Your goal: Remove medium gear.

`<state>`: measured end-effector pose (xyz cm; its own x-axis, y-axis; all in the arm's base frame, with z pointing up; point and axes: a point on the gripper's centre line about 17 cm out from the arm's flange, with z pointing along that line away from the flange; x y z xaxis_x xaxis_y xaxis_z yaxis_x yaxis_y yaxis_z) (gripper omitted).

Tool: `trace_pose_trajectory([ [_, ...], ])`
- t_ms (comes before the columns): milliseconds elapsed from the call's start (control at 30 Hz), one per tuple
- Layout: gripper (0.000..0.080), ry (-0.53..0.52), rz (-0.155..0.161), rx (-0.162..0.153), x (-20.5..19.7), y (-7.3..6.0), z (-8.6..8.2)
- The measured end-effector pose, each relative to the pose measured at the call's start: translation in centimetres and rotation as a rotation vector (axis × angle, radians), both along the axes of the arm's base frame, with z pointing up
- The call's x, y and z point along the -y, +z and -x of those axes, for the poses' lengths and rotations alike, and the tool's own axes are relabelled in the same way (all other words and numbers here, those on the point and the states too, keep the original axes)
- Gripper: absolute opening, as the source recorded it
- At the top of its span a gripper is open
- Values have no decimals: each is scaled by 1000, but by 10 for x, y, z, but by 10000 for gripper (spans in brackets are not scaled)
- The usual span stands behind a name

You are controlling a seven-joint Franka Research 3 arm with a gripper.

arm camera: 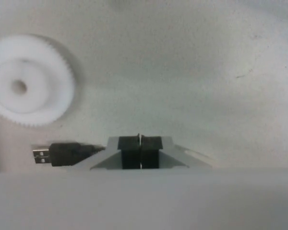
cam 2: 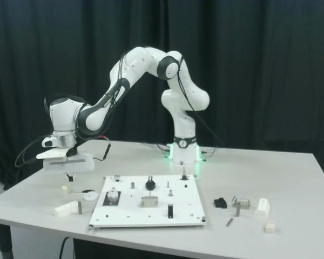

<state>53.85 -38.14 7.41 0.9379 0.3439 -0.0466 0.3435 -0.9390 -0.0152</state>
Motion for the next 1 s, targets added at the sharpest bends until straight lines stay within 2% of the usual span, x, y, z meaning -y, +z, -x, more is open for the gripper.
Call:
trace_pose_trajectory([
  [867, 0, -18, -16, -5, -13, 12, -13],
  [900, 135, -22, -17, -6, -13, 12, -13],
  [1000, 135, -28, -18, -7, -14, 15, -15],
])
